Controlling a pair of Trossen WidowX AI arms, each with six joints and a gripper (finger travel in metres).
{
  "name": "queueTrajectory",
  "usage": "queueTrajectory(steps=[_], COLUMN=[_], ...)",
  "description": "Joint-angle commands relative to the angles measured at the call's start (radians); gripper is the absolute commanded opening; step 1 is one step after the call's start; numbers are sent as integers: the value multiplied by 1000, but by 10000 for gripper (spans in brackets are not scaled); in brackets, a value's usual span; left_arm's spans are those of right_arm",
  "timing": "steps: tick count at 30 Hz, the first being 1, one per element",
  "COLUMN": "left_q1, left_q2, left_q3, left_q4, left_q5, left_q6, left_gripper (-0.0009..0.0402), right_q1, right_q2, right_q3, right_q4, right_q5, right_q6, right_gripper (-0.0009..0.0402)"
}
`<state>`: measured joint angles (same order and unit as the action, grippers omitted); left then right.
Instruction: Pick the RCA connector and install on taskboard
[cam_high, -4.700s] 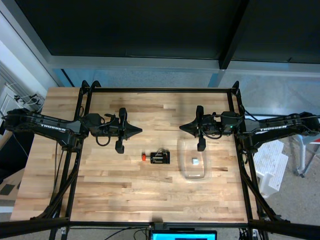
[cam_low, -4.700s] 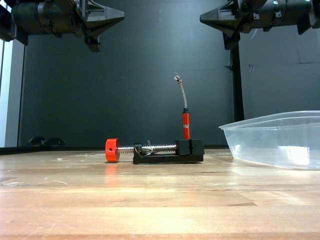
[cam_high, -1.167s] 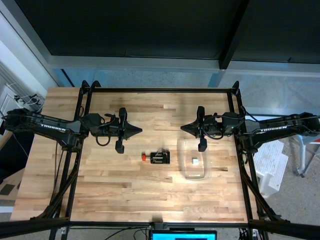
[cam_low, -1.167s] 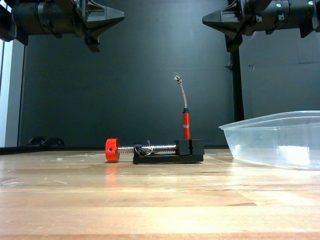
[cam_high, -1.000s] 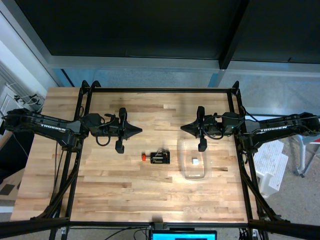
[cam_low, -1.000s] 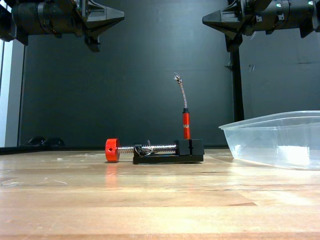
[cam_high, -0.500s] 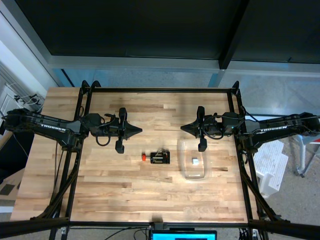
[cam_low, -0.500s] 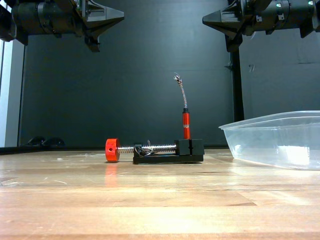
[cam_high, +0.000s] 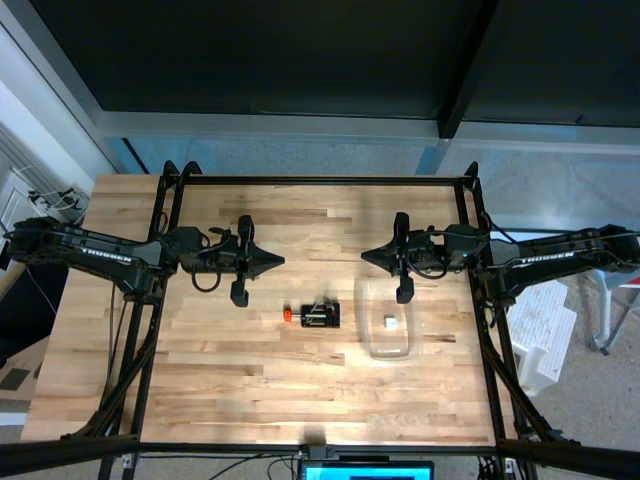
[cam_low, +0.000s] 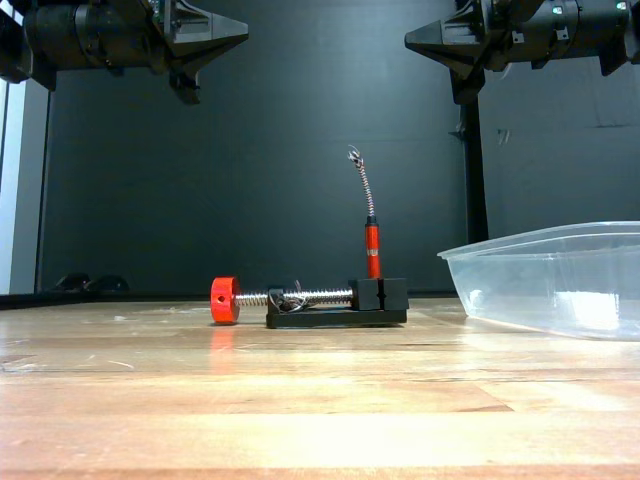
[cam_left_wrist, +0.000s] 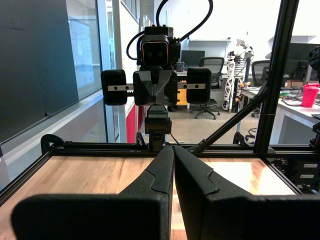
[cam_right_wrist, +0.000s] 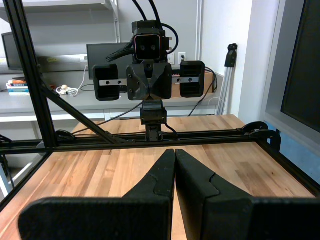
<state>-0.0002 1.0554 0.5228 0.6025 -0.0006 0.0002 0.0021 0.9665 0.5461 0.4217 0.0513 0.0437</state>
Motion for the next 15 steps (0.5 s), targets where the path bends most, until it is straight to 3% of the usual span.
queueTrajectory(steps=[1,15], left_q1=[0,0], left_q2=[0,0], left_q3=[0,0], left_q4=[0,0], left_q5=[0,0], left_q6=[0,0], left_gripper=[0,0], right_q1=[0,0], right_q2=[0,0], right_q3=[0,0], right_q4=[0,-18], right_q5=[0,0], right_q6=[0,0], right_gripper=[0,0])
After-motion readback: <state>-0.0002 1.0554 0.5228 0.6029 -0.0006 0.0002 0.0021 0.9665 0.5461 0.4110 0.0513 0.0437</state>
